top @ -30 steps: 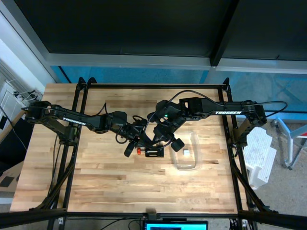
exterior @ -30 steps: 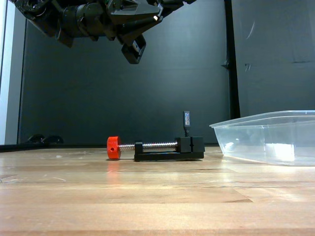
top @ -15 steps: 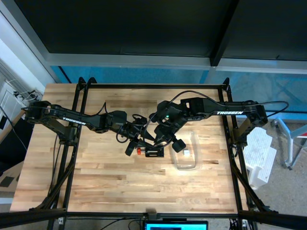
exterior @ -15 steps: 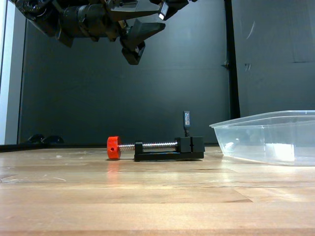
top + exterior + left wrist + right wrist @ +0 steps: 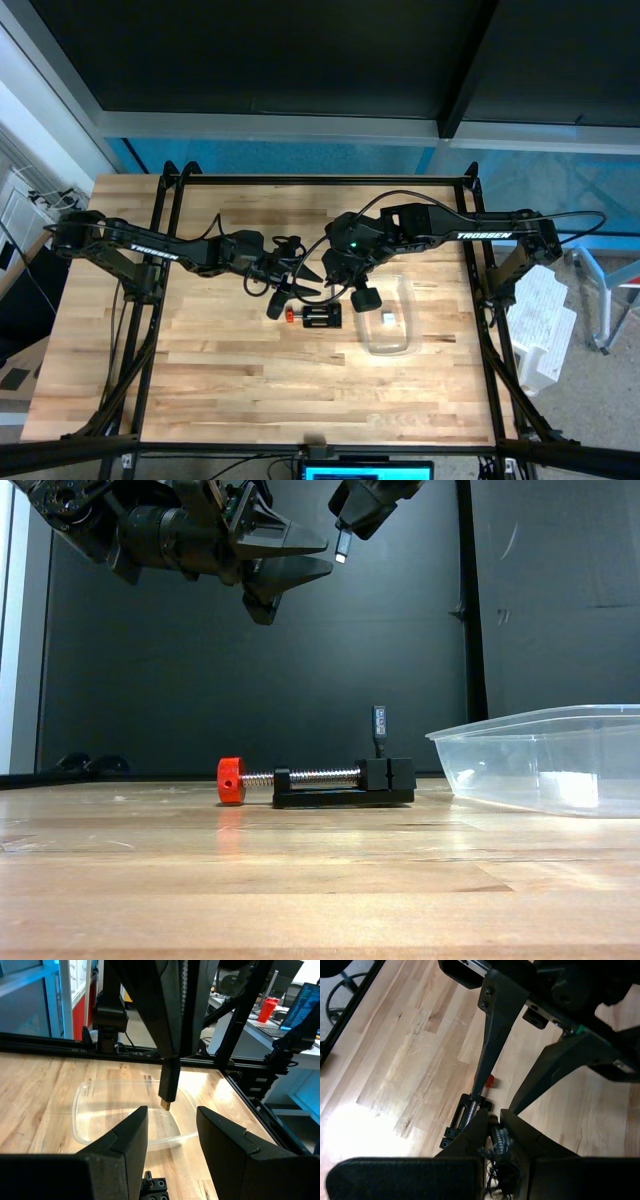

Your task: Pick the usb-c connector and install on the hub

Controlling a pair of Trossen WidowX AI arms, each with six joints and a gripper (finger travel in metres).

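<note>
Low view, far left first: left gripper point(image 5: 325, 557) high over the table point(image 5: 150, 880), pointing toward 3 o'clock, jaws apart, gripping nothing. Just at 3 o'clock of its tips: usb-c connector point(image 5: 342, 546), clamped in right gripper point(image 5: 352, 518), arm reaching in from 1 o'clock. Long axis of connector near upright, plug end down, clear of any seat.

Left wrist camera, same story: connector upright, gold tip down, beyond the gap between the two black fingers point(image 5: 125, 1145), touching neither. Right wrist camera: jaws closed on connector body, vise far below.

Down on table: vise point(image 5: 340, 778), red knob point(image 5: 230, 780) at its 9 o'clock end, small upright hub point(image 5: 379, 723) clamped at its 3 o'clock end, port probably facing up. Clear container point(image 5: 540, 755) at 3 o'clock of vise, apart from it.

Relation that matters: connector well above hub, at about 11 o'clock of it in low view, so hub toward 5 o'clock from right jaws. Both axes roughly upright, near parallel. Right arm the one carrying; left close by, empty.

Judged next: small shift toward 3 o'clock, line up over port, then straight down. Depth offset unreadable from low view; from high view, both grippers at roughly 12 o'clock of vise, so likely some pull toward 6 o'clock too.
</note>
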